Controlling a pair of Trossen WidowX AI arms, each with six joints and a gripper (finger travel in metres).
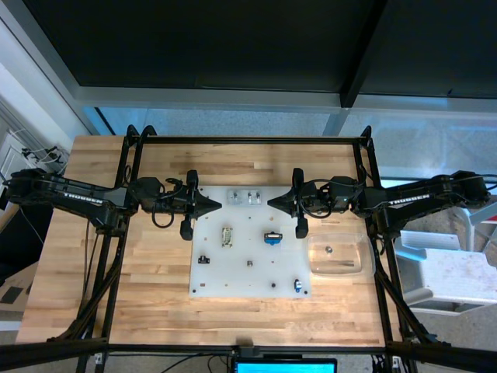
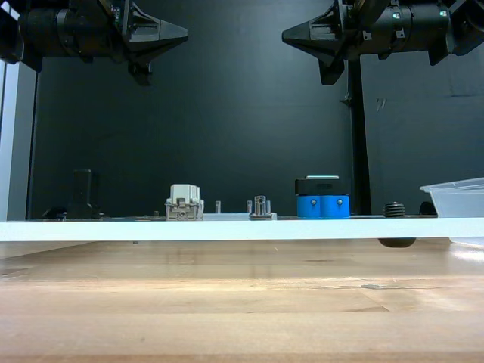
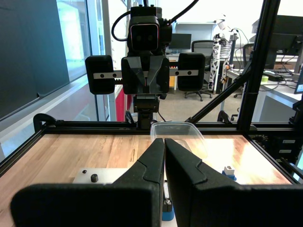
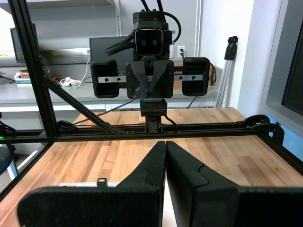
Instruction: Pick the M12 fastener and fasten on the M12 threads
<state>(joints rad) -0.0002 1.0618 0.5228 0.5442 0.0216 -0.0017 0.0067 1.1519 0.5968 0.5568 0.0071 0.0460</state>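
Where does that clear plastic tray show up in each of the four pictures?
High view: the clear tray sits right of the white board; left gripper and right gripper, both shut, hang over the board's far part.
Low view: tray at the right edge, beside the board.
Left wrist view: tray past the left gripper, on the table.
Right wrist view: not in it.
Shared landmark: the white board.
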